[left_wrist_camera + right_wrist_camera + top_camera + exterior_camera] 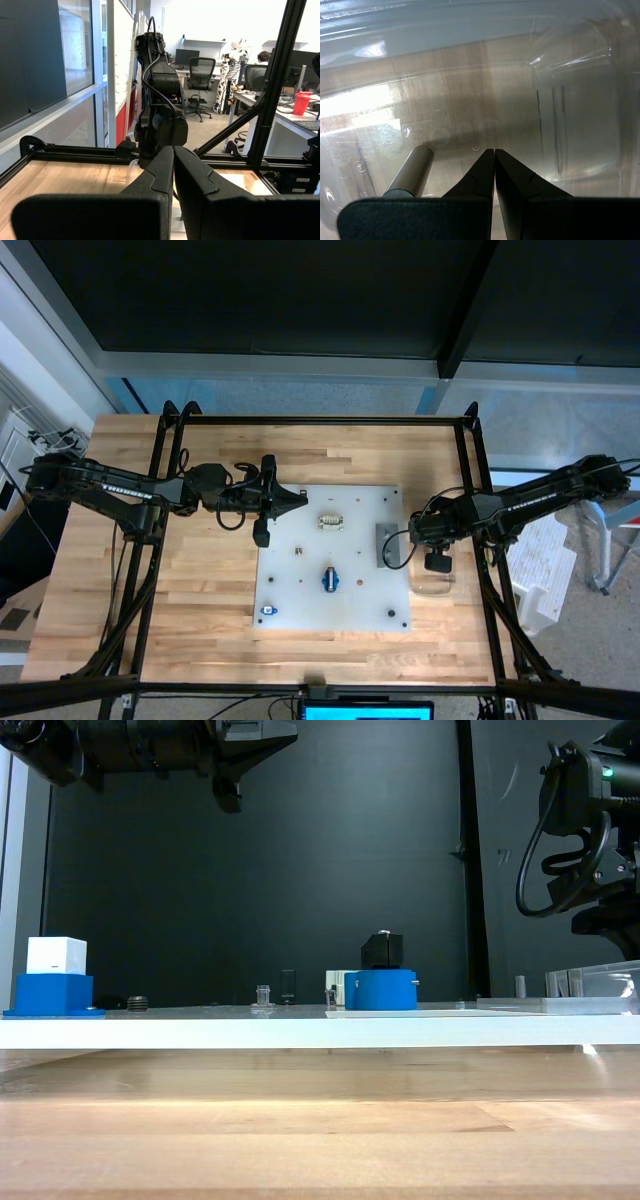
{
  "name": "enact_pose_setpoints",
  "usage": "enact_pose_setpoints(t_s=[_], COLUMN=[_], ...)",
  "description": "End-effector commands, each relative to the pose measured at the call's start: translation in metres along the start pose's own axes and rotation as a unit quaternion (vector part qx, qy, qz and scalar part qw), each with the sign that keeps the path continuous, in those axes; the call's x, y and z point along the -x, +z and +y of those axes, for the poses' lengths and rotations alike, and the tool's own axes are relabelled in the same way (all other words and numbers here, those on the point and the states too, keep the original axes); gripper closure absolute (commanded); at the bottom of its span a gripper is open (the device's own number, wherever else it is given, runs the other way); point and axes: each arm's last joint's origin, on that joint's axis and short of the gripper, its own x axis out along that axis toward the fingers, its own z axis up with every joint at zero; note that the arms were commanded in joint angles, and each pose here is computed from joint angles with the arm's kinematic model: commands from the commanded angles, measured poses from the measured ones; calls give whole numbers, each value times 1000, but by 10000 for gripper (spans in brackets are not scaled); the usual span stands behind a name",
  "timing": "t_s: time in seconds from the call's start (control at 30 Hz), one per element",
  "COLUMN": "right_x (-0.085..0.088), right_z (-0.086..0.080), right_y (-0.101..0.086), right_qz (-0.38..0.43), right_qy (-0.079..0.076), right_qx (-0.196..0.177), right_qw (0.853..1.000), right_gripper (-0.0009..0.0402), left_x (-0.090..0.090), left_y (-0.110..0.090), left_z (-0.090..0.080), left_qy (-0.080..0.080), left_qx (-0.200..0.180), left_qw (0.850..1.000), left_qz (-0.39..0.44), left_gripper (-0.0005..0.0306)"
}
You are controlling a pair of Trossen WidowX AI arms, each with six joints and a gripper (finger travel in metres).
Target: Pick the 16mm cylinder and install on the taskboard
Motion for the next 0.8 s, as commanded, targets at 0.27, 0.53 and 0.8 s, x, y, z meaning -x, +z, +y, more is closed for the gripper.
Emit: enact_pose_setpoints(t_s=[0.27, 0.53, 0.8], right_x=[5, 29, 54], right_z=[0, -1, -3], right_y=[2, 5, 7], right_qz=[-3, -8, -14], right_qy=[-2, -2, 2], right_qx=[1, 5, 4], right_qw=[1000, 1000, 1000], right_gripper=[393, 393, 393], left_x=[0, 0, 0], left_y=[0, 0, 0], left_z=[0, 0, 0], left_qy=[0, 0, 0], left_qx=[0, 0, 0], left_qw=[1000, 1000, 1000], left_qz=[0, 0, 0], left_gripper=[300, 300, 300])
